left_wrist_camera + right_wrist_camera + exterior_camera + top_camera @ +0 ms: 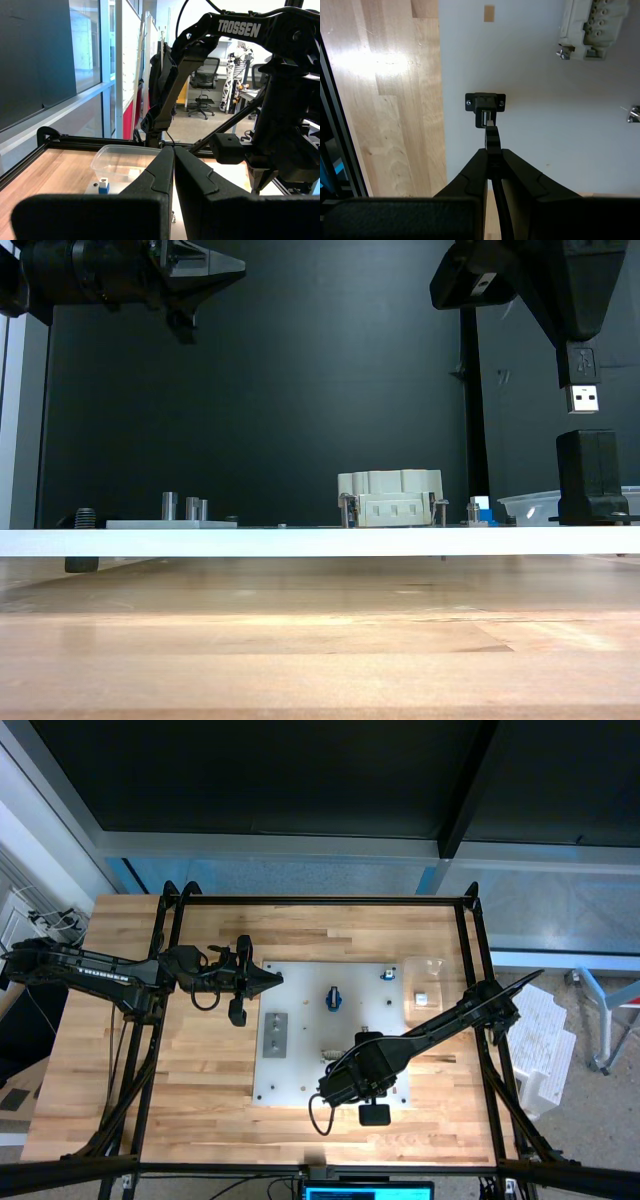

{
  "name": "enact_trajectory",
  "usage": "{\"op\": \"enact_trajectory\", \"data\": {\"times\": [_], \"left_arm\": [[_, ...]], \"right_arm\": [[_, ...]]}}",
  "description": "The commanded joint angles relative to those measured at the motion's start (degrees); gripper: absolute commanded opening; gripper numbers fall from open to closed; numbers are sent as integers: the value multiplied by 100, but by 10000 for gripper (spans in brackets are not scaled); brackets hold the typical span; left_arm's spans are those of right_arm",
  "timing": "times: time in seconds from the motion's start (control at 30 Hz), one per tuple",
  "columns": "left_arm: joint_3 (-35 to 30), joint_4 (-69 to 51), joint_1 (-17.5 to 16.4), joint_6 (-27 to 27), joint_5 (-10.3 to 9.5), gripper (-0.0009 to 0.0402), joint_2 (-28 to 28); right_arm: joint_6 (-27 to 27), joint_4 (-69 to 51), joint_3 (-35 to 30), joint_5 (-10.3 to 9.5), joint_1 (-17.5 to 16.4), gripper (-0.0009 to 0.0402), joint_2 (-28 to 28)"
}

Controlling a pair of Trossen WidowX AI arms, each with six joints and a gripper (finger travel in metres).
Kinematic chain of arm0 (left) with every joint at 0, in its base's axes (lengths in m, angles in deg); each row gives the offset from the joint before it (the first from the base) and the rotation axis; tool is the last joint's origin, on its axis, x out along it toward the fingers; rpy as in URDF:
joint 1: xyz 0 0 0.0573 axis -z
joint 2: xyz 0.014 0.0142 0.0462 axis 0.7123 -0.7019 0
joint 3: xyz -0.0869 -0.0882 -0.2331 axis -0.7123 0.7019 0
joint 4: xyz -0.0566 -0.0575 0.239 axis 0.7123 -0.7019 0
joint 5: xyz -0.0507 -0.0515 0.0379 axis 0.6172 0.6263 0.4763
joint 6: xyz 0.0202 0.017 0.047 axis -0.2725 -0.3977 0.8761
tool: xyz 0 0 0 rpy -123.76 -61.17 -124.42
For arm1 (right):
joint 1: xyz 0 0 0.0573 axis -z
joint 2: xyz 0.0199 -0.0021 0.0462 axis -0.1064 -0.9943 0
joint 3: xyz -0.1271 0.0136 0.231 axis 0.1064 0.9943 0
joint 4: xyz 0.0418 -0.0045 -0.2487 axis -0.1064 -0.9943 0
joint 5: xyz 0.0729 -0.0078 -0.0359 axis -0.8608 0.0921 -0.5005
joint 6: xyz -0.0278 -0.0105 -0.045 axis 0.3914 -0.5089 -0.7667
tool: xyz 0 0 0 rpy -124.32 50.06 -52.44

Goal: Pick the USB connector and install on taskboard

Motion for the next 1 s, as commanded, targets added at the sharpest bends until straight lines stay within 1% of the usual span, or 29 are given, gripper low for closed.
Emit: {"op": "enact_trajectory", "data": {"times": [0.03, 0.4, 1.0], "left_arm": [[-2, 0, 0, 2, 0, 0, -2], [-2, 0, -2, 2, 0, 0, -2], [0, 0, 0, 2, 0, 0, 0]], "right_arm": [[20, 31, 7, 4, -24, 0, 4], [-15, 138, 20, 13, -37, 0, -114], [20, 61, 20, 63, -37, 0, -114]]}}
